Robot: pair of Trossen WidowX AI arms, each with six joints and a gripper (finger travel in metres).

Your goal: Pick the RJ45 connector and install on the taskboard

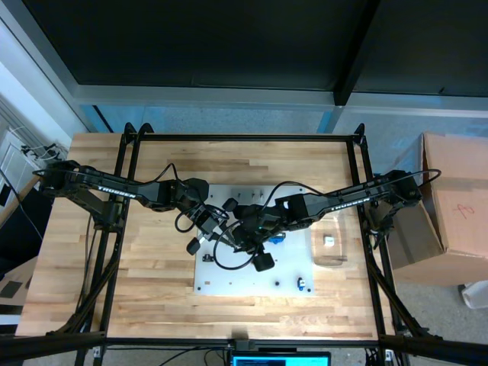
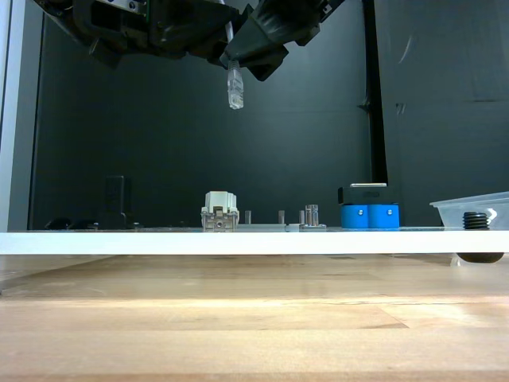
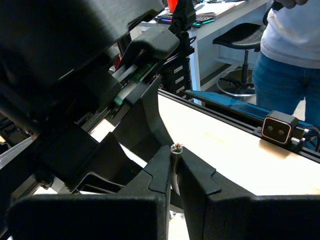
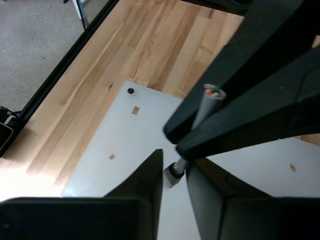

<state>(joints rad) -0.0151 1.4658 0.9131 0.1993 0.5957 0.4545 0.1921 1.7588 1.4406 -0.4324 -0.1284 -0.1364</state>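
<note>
Your wooden worktop (image 1: 152,282) stands on a speckled grey floor (image 1: 229,118). At 3 o'clock you have a cardboard box (image 1: 456,206), and at 6 o'clock a lit screen (image 1: 280,359). At 12 o'clock a dark panel (image 2: 199,143) backs everything. The left wrist view catches a black stool (image 3: 245,37) beside a white desk (image 3: 215,17).

Both arms reach in over the middle and meet nose to nose, up high. Left arm (image 1: 99,187) is stretched long, and the left gripper (image 3: 175,172) is pinched on the RJ45 connector (image 2: 235,87) by its cable stub. Right arm (image 1: 358,194) mirrors it, with the right gripper (image 4: 174,175) clamped narrow on the plug end.
</note>
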